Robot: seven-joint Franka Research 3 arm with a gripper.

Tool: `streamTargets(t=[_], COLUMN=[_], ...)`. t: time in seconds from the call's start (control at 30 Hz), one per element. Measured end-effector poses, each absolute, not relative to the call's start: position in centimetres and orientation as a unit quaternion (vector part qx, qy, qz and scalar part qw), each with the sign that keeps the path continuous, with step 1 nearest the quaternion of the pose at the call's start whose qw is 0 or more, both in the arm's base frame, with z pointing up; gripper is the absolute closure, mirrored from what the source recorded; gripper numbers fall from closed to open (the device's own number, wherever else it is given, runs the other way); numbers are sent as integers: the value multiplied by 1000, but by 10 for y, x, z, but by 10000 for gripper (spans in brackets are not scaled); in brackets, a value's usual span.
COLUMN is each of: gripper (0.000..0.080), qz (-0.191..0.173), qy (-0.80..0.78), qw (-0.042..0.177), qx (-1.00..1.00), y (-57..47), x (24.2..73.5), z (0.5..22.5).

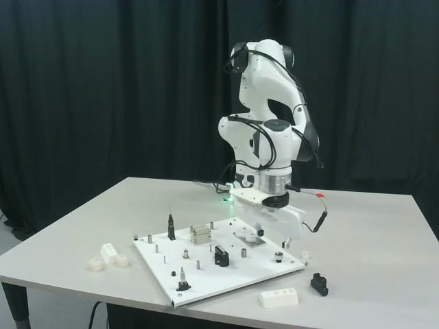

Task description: Remove bolt 4.

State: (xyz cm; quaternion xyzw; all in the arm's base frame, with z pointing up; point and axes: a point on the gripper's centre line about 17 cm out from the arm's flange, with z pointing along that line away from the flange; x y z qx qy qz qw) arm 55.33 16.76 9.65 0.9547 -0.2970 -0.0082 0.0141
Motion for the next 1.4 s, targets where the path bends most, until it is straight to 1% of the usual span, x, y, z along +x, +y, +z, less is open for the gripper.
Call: streamTargets(t=[0.2, 0.4, 0.93, 1.4], gripper=[3, 3, 3, 3], qz=[-10, -9, 9, 20], qy=[-343, -386, -475, -488], qw=[14, 6, -8, -14], qx=[939, 923, 880, 872], y=[170, 175, 182, 180], x=[549, 547, 541, 543], z=[92, 88, 67, 48])
